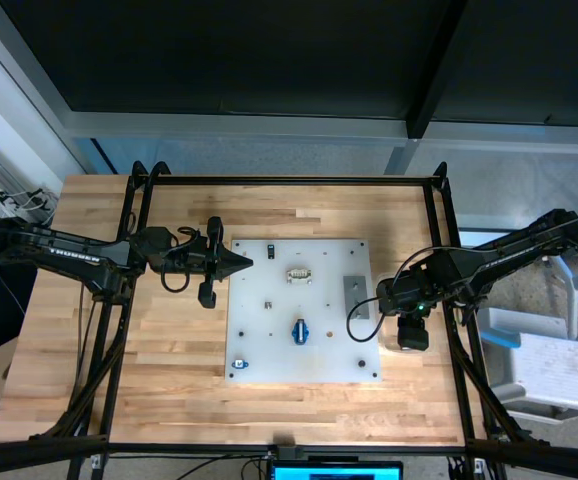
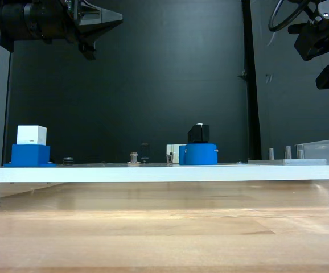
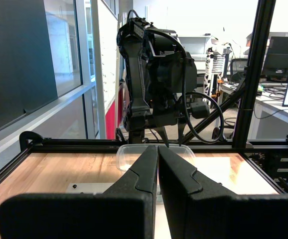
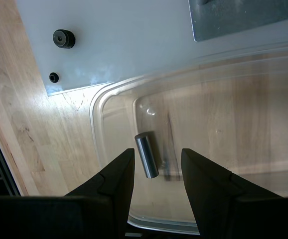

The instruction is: Pick the 16mm cylinder and place it in the container

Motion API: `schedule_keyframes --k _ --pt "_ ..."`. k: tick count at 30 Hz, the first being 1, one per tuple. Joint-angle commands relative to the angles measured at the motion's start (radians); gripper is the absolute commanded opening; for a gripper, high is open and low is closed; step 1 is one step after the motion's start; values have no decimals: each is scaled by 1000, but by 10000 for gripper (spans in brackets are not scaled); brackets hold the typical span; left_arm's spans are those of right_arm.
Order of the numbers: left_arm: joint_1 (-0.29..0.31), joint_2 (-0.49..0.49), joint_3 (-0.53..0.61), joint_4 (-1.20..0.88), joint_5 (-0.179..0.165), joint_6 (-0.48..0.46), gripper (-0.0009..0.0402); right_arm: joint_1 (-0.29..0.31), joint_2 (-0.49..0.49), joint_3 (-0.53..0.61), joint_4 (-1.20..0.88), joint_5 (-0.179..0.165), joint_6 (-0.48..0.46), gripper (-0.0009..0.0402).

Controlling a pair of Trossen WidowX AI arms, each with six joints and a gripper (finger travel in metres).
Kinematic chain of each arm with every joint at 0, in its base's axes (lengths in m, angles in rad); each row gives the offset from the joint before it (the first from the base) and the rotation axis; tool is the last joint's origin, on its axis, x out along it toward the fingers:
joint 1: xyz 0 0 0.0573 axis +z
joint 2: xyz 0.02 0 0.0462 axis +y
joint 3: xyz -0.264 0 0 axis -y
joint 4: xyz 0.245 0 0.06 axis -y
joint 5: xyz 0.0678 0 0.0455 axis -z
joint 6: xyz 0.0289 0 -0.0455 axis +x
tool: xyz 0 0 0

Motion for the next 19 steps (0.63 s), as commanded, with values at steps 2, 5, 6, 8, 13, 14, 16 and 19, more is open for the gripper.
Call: schedule_keyframes --k 2,5,6,8,13,14,16,19 --pt "0 0 0 0 0 0 0 0 0 0 0 1 0 128" --pt "0 0 0 0 0 0 0 0 0 0 0 1 0 128" --pt "0 0 0 0 0 0 0 0 0 0 0 1 0 128" --pt "0 0 0 0 0 0 0 0 0 0 0 1 0 128" --pt "0 0 0 0 0 0 0 0 0 0 0 2 0 128" --pt "0 0 0 0 0 0 0 0 0 0 0 1 0 128" --pt "0 0 0 0 0 0 0 0 0 0 0 2 0 128" --pt "0 0 0 0 0 0 0 0 0 0 1 14 -1 128"
